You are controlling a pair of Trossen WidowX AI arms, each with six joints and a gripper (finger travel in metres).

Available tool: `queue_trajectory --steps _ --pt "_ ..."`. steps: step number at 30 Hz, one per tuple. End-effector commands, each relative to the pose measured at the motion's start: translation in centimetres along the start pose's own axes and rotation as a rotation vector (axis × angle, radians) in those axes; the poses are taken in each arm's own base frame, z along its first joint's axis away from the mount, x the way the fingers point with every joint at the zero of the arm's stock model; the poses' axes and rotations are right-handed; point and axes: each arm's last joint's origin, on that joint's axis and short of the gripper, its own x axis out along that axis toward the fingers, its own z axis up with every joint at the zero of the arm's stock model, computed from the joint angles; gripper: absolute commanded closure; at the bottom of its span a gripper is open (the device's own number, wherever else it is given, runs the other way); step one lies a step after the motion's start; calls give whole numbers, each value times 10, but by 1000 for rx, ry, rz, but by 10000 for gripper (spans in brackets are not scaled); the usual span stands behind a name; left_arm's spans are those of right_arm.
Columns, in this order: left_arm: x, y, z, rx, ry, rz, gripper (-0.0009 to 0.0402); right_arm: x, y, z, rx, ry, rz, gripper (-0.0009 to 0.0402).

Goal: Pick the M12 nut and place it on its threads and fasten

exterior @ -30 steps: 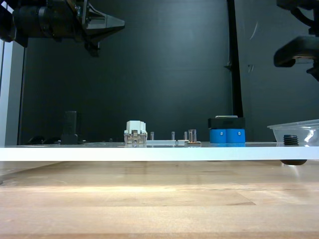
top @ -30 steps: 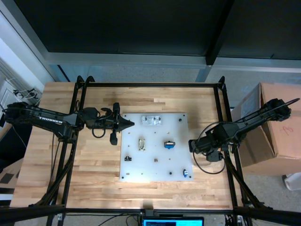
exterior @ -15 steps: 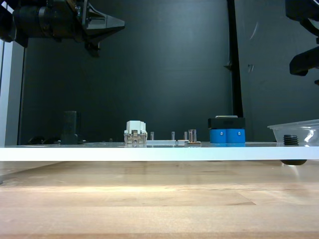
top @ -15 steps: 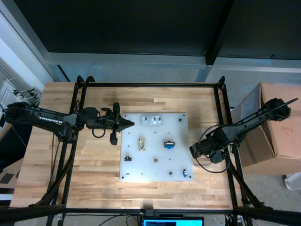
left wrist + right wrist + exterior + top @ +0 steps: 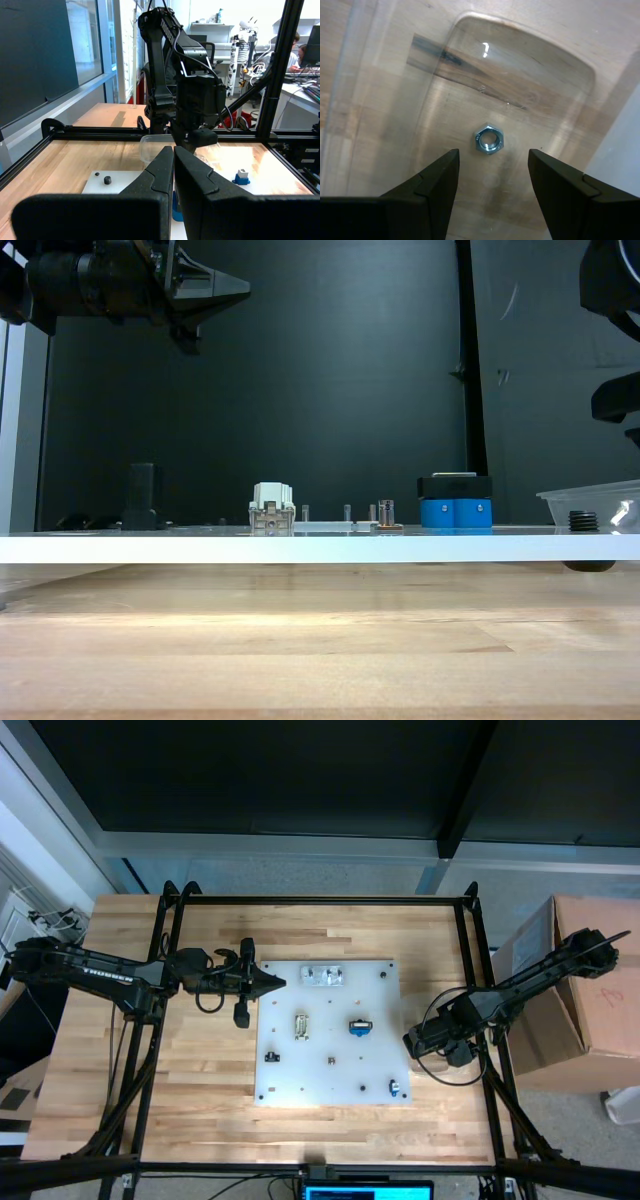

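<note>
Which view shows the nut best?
Right wrist view: nut lies free in the clear tray under the open right gripper. Other views show no nut; low shows the bare stud. Left gripper, shut, hangs at the left edge of the board.

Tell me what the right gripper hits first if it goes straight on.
The right gripper probably meets the clear tray floor: its open fingers straddle the M12 nut lying flat, though depth is unclear. The left gripper, shut, hovers at the board edge.

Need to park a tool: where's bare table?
Bare wood borders the board's near and far edges. Crowded at right: open right gripper over the clear tray, nut lying free inside. The stud is bare. Shut left gripper hovers above the board's far-left edge.
</note>
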Motion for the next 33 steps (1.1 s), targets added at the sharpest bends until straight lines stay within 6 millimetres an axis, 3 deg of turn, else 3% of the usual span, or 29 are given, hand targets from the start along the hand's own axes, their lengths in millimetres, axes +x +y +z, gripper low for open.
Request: queue_trajectory --steps 1,21,33 --pt "0 0 0 0 0 0 393 3 1 0 -47 0 -1 182" --pt "0 0 0 0 0 0 393 26 1 0 -89 0 12 216" --pt "0 0 0 0 0 0 393 27 0 0 -81 0 19 303"
